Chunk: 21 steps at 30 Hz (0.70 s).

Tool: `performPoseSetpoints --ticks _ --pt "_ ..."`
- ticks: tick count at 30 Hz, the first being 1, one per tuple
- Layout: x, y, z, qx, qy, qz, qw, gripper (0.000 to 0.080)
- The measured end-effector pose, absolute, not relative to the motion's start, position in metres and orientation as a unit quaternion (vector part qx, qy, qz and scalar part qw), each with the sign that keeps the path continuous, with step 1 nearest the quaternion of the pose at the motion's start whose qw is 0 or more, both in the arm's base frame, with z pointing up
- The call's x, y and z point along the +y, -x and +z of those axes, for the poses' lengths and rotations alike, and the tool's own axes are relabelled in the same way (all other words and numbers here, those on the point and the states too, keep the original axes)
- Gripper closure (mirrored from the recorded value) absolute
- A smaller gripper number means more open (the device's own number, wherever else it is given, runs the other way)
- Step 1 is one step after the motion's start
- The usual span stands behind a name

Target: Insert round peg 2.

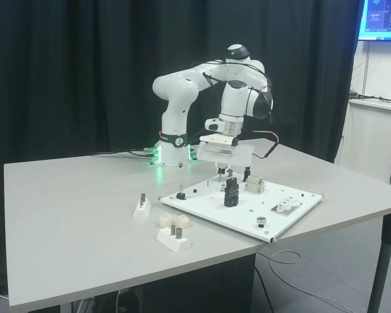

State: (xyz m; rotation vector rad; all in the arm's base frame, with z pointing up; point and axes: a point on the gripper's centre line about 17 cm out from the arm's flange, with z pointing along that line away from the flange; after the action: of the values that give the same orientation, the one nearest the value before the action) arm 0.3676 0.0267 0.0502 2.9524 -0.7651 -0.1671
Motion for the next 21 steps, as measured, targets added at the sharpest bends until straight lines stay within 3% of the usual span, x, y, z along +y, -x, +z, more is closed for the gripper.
performPoseSetpoints --ticks 21 --pt "0.0280 -0.3639 0.0498 -0.250 -0.965 -0.062 0.043 0.0733"
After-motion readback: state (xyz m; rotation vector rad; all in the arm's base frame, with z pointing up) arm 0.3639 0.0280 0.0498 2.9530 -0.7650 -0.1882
